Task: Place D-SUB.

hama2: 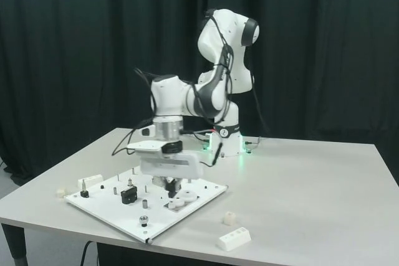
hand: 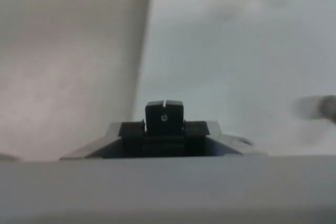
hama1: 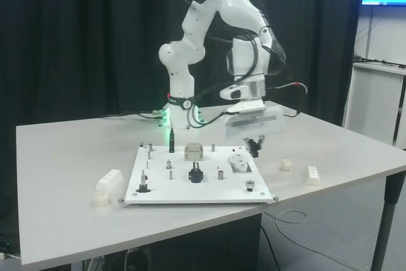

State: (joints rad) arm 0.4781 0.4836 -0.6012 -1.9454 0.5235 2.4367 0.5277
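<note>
We see the gripper point(hama1: 255, 146) low over the white board point(hama1: 158, 190), at the board's edge near a white fixture point(hama1: 240, 162). In the wrist view its fingers are clamped together on a small black part, the D-SUB point(hand: 164, 118). Two small white blocks point(hama1: 311, 175) lie on the grey table point(hama1: 57, 157) beside the board.

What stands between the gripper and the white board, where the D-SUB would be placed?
Nothing visible does. The gripper hangs just over the white board near its edge, beside a white fixture. Below the black part at its tip, only bare surface shows.
</note>
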